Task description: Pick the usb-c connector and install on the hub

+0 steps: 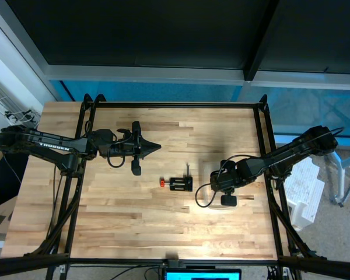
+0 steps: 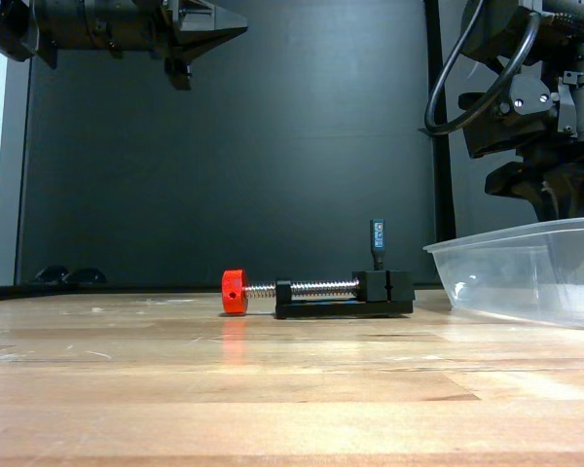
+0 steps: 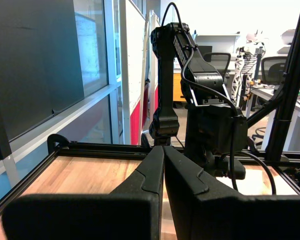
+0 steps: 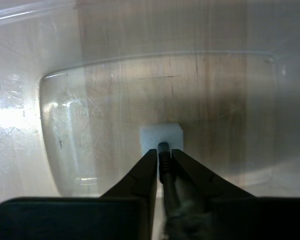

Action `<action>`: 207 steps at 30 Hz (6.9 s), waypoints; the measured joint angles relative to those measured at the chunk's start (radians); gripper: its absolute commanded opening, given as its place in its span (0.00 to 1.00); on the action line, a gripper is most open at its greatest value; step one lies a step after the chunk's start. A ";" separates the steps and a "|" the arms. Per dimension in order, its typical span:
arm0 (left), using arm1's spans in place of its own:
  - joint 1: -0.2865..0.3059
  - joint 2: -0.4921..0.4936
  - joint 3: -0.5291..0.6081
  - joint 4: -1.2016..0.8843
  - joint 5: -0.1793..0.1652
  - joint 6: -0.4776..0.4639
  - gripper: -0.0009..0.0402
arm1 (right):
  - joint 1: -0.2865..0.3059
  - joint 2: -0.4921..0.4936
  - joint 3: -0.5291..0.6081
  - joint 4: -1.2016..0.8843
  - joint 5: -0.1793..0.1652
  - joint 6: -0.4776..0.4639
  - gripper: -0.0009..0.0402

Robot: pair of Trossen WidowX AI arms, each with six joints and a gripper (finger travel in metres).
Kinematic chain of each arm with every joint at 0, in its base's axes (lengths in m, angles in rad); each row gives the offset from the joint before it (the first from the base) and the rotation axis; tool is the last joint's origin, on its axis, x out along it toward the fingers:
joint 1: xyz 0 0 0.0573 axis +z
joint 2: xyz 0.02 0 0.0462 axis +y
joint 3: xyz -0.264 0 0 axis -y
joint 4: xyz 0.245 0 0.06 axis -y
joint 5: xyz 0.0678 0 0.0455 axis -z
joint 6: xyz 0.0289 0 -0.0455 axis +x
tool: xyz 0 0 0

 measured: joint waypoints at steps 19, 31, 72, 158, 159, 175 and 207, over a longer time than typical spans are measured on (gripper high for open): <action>0.000 0.000 0.000 0.000 0.000 0.000 0.02 | 0.000 -0.047 0.012 -0.028 0.000 0.000 0.02; 0.000 0.000 0.000 0.000 0.000 0.000 0.02 | -0.019 -0.084 0.162 -0.238 0.000 -0.003 0.02; 0.000 0.000 0.000 0.000 0.000 0.000 0.02 | -0.114 0.206 0.514 -0.211 0.027 -0.129 0.04; 0.000 0.000 0.000 0.000 0.000 0.000 0.02 | -0.029 0.417 0.604 -0.213 0.052 0.247 0.58; 0.000 0.000 0.000 0.000 0.000 0.000 0.02 | -0.029 0.425 0.604 -0.214 0.051 0.240 0.58; 0.000 0.000 0.000 0.000 0.000 0.000 0.02 | -0.031 0.476 0.577 -0.198 0.023 0.181 0.45; 0.000 0.000 0.000 0.000 0.000 0.000 0.02 | -0.089 0.248 0.585 -0.300 -0.038 0.081 0.02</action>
